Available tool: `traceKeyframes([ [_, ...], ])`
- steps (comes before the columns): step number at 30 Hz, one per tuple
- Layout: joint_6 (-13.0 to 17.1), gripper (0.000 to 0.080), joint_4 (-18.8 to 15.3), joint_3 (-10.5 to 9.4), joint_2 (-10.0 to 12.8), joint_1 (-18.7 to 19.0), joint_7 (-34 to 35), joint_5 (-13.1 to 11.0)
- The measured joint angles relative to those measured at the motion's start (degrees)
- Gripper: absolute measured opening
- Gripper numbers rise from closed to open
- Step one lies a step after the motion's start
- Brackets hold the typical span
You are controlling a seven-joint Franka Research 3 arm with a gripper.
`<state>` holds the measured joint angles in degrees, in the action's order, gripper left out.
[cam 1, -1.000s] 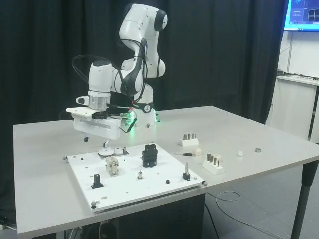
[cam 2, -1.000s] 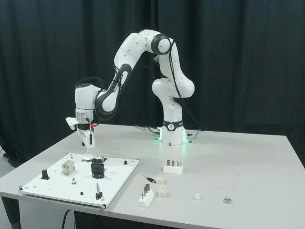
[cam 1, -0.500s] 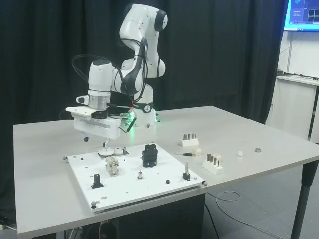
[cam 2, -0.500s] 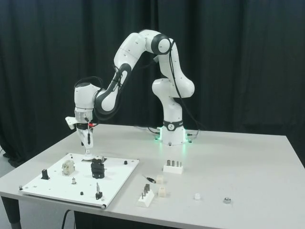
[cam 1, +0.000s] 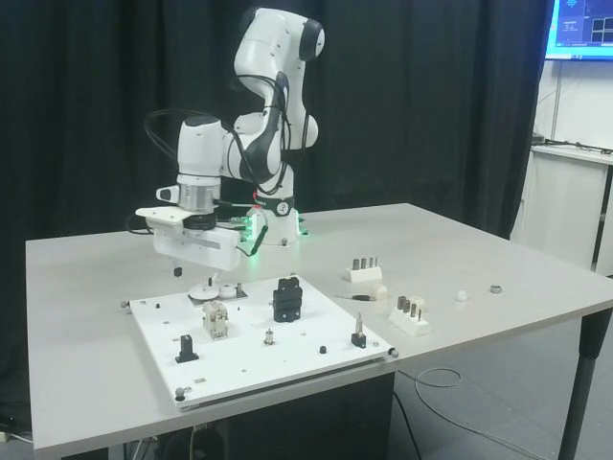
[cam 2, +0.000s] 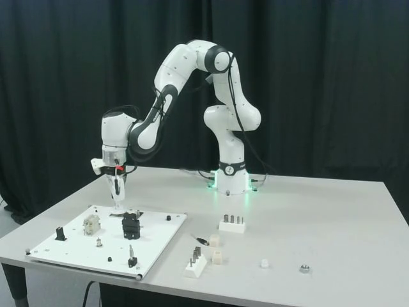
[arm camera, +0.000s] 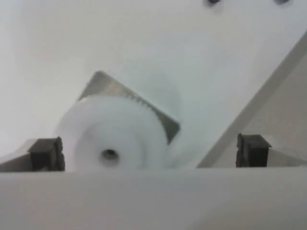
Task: Insert large gear.
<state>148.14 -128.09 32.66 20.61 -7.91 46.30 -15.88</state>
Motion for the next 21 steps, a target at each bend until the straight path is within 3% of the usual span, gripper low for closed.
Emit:
traceKeyframes([
  [21,-0.2,0.0800,0.5,-0.20,0.7,2.1,0.8,0.2],
])
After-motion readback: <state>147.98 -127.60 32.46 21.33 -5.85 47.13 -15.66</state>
